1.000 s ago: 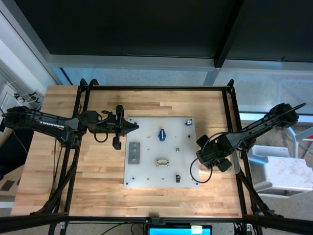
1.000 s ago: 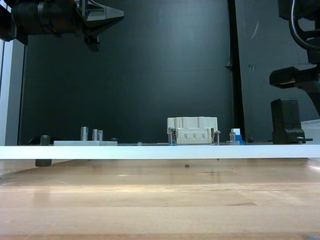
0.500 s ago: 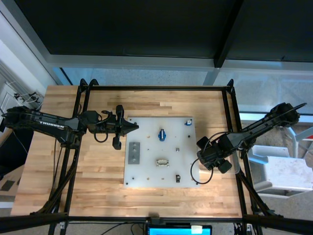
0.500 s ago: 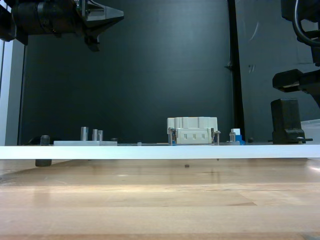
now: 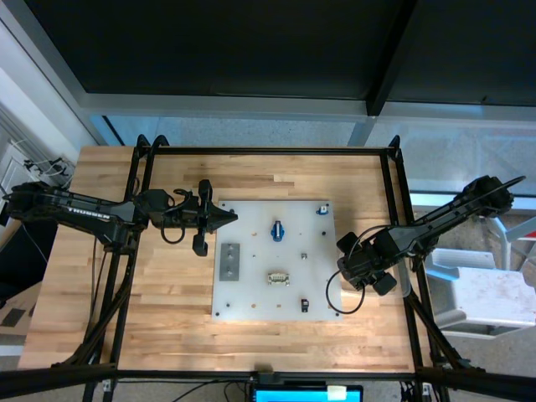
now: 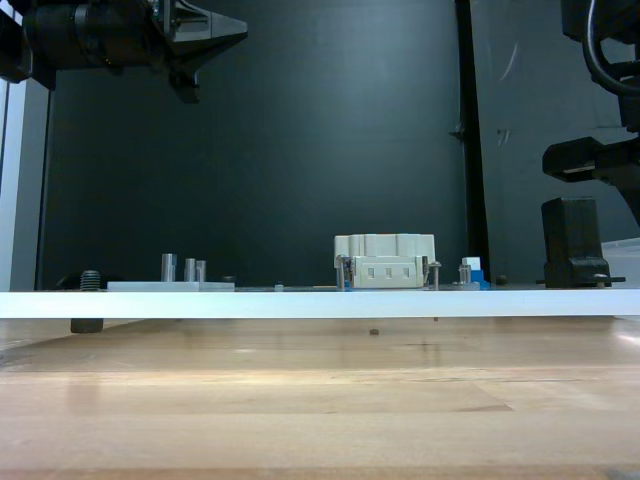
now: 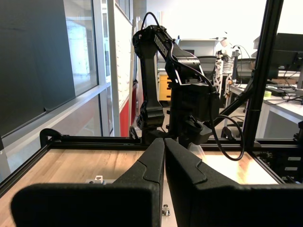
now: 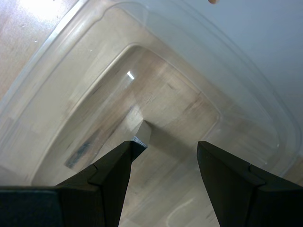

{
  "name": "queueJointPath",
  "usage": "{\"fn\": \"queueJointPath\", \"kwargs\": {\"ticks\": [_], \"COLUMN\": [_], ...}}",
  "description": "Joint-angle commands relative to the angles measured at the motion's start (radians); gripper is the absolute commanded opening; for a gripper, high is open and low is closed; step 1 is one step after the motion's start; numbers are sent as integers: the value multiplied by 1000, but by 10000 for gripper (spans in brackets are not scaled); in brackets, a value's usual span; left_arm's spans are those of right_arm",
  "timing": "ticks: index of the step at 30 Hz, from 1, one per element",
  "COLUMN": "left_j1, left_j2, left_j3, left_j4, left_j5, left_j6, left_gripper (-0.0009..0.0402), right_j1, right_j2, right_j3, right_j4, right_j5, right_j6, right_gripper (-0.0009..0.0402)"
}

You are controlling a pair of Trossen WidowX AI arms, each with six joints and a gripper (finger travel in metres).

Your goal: Pick the 16mm bar and place in it's hole on the taskboard

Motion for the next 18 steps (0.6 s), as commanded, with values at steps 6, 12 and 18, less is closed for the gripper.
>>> {"fn": "queueJointPath", "kwargs": {"ticks": [6,12,18], "left_j1": [0,0,0], "left_j2": [0,0,0], "left_j3": [0,0,0], "left_j4": [0,0,0], "left_j5": [0,0,0], "left_j6": [0,0,0], "left_gripper": [0,0,0], "right_j1": [0,-1,-2], "right_j2": [-4,-12,-12], "right_j3": [-2,10,16], "right_j4": [-5,-22,-23], "right_j5": [-1,-1,-1], "right_j6": [1,0,-3], "right_gripper": [192,192,192]}}
